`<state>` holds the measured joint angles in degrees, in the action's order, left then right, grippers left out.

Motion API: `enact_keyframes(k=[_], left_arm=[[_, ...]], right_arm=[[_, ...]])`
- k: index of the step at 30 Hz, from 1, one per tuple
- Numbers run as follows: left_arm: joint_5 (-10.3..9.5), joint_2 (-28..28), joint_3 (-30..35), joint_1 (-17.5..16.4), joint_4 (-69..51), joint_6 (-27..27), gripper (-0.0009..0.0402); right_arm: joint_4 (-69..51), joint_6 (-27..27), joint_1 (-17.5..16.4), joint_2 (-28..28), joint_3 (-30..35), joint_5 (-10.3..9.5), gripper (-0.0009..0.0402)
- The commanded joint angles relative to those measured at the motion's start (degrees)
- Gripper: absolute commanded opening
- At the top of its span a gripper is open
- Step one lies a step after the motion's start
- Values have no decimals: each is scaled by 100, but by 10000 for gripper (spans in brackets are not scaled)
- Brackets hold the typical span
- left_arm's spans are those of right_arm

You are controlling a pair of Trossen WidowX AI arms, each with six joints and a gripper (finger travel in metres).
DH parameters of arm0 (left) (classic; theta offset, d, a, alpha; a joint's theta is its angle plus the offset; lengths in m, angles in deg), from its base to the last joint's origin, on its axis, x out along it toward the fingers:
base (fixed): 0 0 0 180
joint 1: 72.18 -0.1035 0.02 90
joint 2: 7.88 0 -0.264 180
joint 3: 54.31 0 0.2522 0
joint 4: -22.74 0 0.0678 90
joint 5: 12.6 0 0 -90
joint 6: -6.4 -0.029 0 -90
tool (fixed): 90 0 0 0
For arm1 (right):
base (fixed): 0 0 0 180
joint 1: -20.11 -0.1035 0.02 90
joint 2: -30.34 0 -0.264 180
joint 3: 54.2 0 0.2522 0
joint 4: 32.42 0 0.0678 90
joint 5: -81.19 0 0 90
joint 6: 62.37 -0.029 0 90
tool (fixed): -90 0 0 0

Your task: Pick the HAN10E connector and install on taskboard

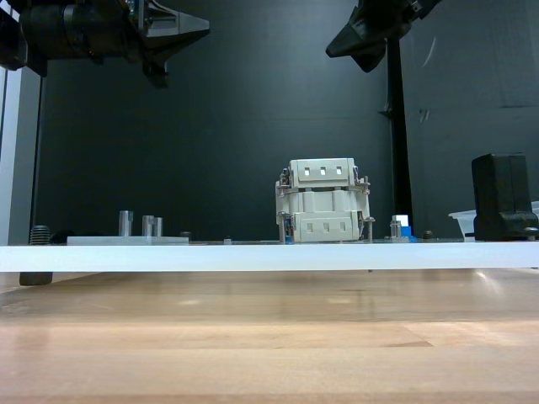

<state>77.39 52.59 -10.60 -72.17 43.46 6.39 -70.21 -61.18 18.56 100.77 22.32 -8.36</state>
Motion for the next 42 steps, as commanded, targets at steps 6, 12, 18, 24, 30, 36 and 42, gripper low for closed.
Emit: enact_keyframes(k=[6,12,18,24,30,36,42], left_arm=[[0,2,0,0,0,0,1],[0,2,0,-2,0,0,1],[0,2,0,0,2,0,1],[0,2,0,0,2,0,1],[0,2,0,-2,0,0,1],[0,2,0,0,0,0,1],[0,2,0,0,0,0,1]], right_arm=[[1469,-96,24,-437,-782,-7,0],[2461,-225,28,-647,-1292,-7,0],[3460,-428,57,-857,-1792,-4,0],[4044,-654,118,-1034,-2194,-4,0],[4229,-645,118,-1156,-2389,-4,0],[4240,-544,116,-1176,-2398,-2,0],[4441,-527,118,-1185,-2490,2,0]])
